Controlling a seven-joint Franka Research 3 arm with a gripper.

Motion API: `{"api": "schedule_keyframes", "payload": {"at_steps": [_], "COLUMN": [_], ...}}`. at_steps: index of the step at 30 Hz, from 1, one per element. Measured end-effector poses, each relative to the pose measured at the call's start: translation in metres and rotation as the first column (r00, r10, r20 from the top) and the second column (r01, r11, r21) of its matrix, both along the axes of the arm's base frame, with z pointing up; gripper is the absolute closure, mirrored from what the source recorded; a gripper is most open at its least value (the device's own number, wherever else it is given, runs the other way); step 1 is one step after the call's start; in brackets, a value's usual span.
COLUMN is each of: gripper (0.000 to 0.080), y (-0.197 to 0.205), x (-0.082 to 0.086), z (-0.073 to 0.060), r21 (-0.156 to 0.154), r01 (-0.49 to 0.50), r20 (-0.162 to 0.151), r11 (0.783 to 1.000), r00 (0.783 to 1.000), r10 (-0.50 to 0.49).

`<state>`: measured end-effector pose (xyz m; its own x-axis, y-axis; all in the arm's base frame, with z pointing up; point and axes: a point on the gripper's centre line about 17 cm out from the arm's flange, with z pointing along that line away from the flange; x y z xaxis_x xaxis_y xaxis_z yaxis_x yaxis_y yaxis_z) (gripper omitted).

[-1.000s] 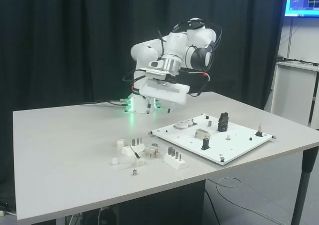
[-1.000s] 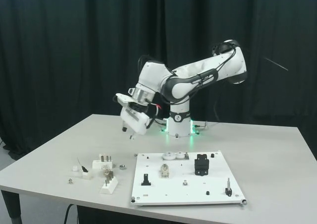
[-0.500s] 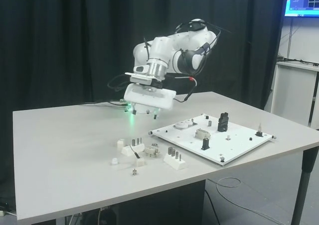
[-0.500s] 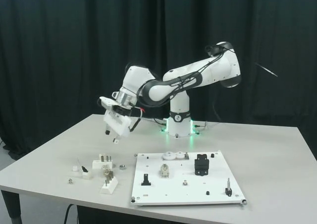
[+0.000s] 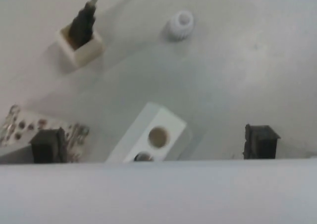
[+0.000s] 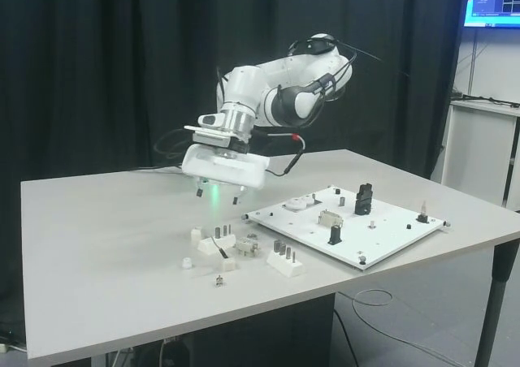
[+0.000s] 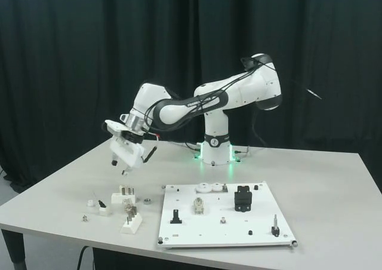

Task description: Pick small gear.

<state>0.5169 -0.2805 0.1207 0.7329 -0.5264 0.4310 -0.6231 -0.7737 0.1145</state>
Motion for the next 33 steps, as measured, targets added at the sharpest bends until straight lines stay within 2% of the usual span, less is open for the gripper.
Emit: {"api": "schedule_keyframes", "payload": {"at_steps": [8,15,20,24,33], "gripper": [0.0003,0.0003,0.0003,0.0003,0.0003], "y": [-0.036,-0.064,-0.081,-0.09,-0.103], "x": [0.015,0.031,0.042,0.049,0.061], "z": [-0.002,-0.008,-0.015,-0.023,-0.042], "r21": [-0.023,-0.012,0.005,0.023,0.088], "r01": [0.0,0.01,0.003,-0.018,-0.047], "r20": [0.012,0.036,0.047,0.043,0.029], "r11": [1.0,1.0,1.0,1.0,0.995], "r00": [1.0,0.999,0.999,0.999,0.999], "r10": [0.001,-0.009,-0.003,0.017,0.045]}}
